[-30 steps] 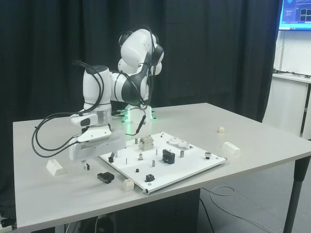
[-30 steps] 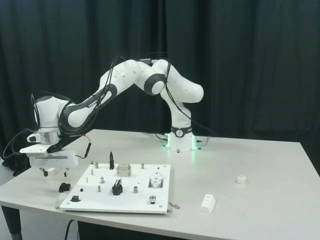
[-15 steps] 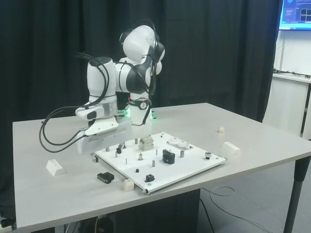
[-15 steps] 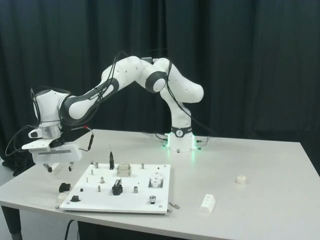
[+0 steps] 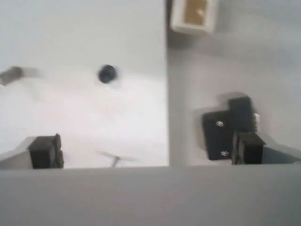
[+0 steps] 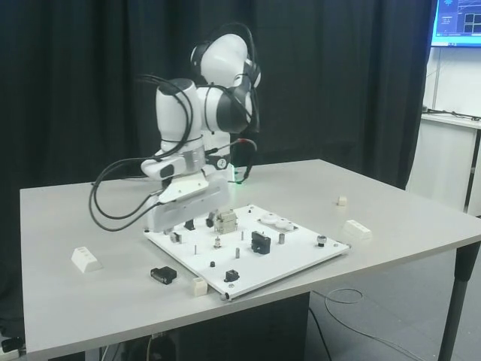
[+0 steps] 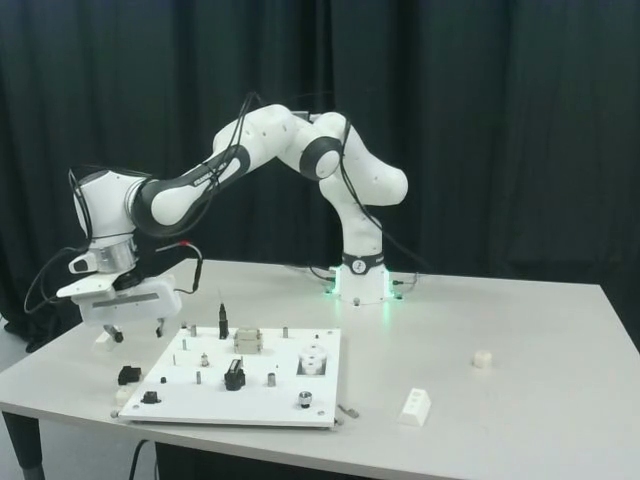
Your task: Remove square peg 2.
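The white board (image 6: pixel 301 259) (image 7: pixel 262 408) carries several small pegs and fittings; I cannot tell which one is square peg 2. My gripper (image 6: pixel 181 229) (image 7: pixel 138 331) hangs open a little above the board's edge on the side away from the loose white blocks. In the wrist view the gripper (image 5: pixel 146 150) holds nothing, with its fingertips (image 5: pixel 44 151) wide apart. One fingertip is over the board (image 5: pixel 84 108), the other over a black part (image 5: pixel 221 132) lying on the grey table. A small black peg (image 5: pixel 106 73) stands on the board beyond the fingers.
On the table beside the board lie a black part (image 6: pixel 163 274) (image 7: pixel 128 375), a small white block (image 6: pixel 198 286) (image 5: pixel 194 14) and a white wedge (image 6: pixel 86 259). On the other side sit a white block (image 6: pixel 358 230) (image 7: pixel 414 406) and a small round piece (image 6: pixel 342 201) (image 7: pixel 483 359).
The gripper has risen and travelled from over the bare table beside the board to the board's edge. It stays open and nothing has been picked up.
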